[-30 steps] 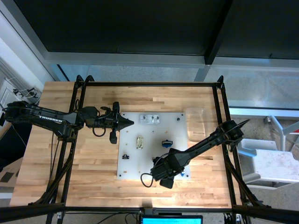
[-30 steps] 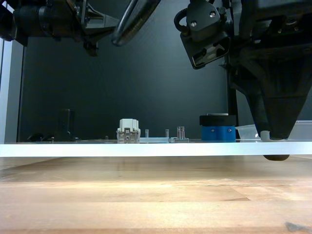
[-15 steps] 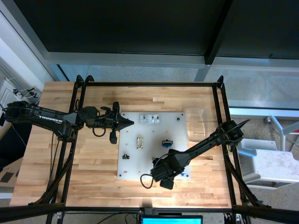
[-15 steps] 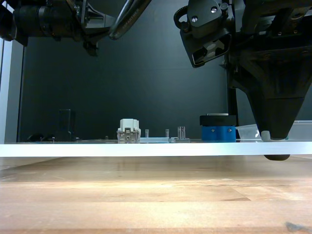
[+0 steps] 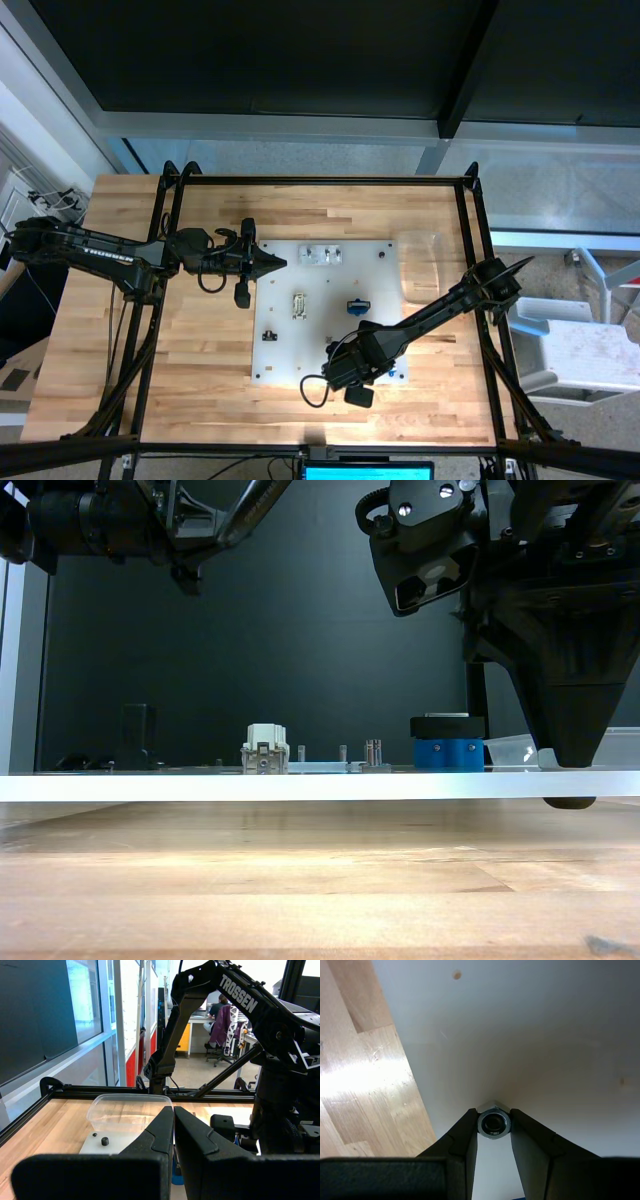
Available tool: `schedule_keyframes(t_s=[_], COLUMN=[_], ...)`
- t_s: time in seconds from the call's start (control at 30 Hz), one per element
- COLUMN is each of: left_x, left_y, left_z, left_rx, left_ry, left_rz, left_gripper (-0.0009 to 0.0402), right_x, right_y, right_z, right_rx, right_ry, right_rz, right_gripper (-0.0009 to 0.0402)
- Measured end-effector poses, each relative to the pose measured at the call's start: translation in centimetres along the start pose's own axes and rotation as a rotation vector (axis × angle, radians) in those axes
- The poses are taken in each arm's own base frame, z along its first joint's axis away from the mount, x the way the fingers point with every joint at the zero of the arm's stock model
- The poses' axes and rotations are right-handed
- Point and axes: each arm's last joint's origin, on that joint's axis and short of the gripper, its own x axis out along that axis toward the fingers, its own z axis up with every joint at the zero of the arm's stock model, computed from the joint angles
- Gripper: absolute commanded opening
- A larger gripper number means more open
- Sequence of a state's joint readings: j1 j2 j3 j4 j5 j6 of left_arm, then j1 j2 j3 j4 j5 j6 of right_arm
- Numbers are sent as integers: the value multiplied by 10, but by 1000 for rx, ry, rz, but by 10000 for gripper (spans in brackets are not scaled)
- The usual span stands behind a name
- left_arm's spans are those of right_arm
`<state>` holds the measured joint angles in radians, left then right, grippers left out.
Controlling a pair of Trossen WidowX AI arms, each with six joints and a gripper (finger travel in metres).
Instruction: Unfasten the M12 fastener and place in the container
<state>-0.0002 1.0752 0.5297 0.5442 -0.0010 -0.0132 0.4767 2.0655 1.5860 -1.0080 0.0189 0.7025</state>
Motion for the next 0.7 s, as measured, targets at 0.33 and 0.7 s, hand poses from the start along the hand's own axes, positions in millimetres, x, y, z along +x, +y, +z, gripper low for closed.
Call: schedule_keyframes(t_s=[0.33, 0.7], left_x=[0, 0], left_y=[0, 0], left_z=[0, 0], left_rx=[0, 0], left_ry=[0, 0], left_rz=[0, 0], left_gripper=[0, 0], right_x=[0, -1], right_y=[1, 1], right_z=[0, 0], right_rx=[-286, -875], right_ry=[-6, -10], right_rz=[-1, -4], right_gripper=[4, 5])
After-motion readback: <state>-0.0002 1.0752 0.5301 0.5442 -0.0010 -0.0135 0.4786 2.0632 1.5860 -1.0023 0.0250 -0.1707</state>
